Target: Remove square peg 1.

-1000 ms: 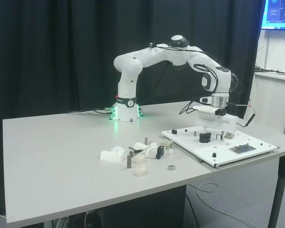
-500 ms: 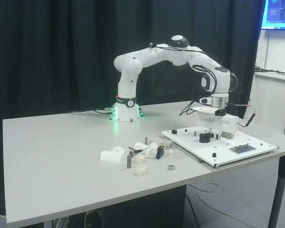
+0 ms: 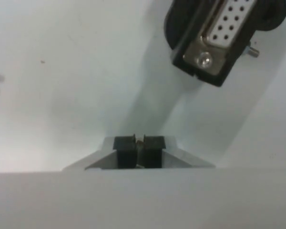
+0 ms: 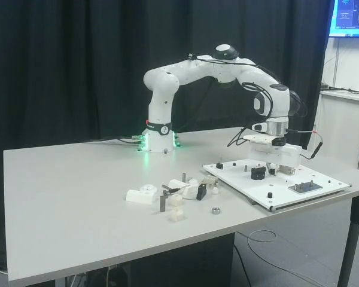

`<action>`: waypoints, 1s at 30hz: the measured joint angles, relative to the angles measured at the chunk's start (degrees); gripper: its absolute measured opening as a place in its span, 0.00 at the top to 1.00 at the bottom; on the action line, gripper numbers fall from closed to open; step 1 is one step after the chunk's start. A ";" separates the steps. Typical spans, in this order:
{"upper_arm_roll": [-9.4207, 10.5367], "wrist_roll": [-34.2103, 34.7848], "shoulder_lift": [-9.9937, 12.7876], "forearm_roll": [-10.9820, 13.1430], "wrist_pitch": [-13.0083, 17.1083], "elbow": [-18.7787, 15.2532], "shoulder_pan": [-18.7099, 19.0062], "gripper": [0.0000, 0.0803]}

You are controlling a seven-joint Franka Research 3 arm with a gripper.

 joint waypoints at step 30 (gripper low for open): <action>0.04 -0.76 -0.26 0.00 -0.04 0.12 -0.27 0.97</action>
